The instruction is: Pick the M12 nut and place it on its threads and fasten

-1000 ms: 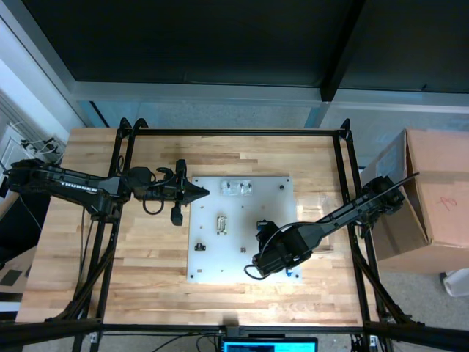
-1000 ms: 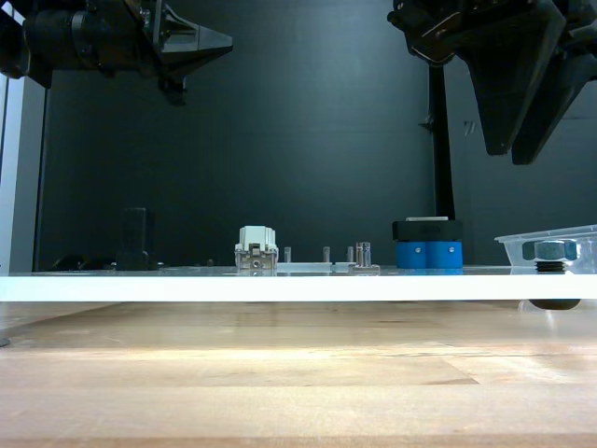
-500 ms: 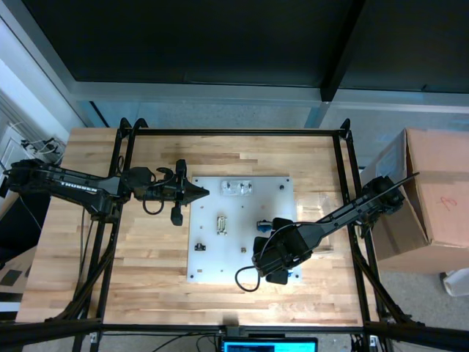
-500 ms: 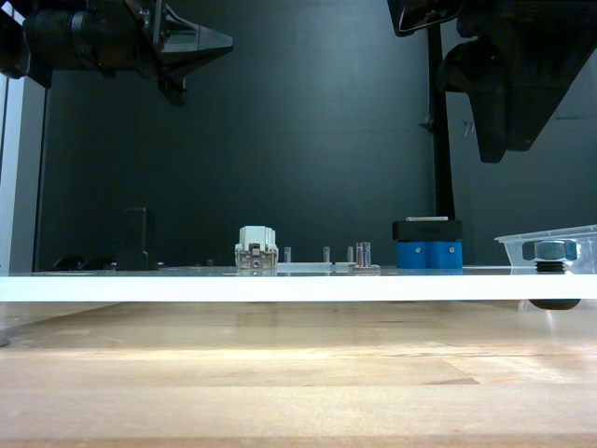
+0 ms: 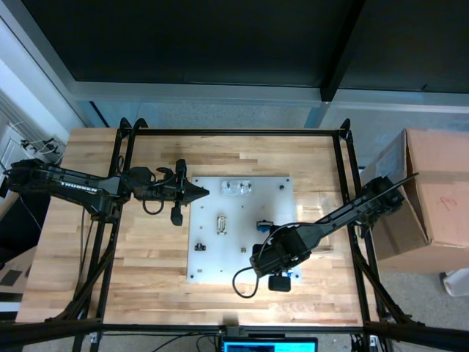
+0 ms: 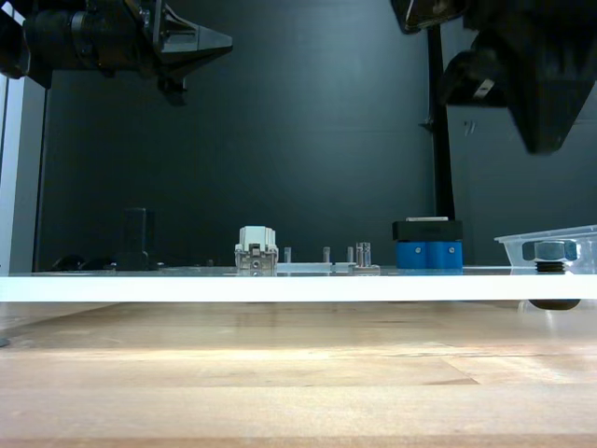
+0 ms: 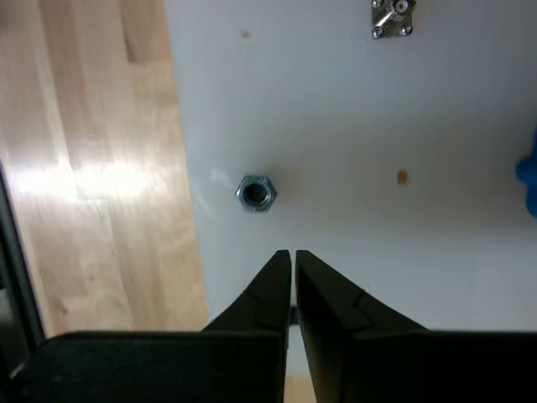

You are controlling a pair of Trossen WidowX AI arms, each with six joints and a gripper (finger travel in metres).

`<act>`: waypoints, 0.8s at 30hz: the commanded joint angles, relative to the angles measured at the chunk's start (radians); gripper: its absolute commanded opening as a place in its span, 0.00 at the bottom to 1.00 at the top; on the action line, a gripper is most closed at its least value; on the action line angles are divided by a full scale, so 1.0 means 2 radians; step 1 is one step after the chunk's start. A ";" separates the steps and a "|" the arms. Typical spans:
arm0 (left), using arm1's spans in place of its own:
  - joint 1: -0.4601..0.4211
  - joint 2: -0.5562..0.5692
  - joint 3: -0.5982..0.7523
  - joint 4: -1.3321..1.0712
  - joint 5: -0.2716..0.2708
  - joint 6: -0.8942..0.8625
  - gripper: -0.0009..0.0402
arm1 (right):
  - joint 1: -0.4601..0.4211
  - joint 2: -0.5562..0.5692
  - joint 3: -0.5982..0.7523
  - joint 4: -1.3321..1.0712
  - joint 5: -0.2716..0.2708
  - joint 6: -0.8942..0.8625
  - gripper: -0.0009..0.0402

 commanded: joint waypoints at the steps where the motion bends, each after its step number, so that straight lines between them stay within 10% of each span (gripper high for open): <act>1: 0.000 0.000 0.000 0.000 0.000 0.000 0.02 | 0.000 0.020 -0.001 0.006 -0.003 -0.021 0.02; 24: 0.000 0.000 0.000 0.000 0.000 0.000 0.02 | 0.005 0.067 -0.001 0.034 0.011 -0.045 0.02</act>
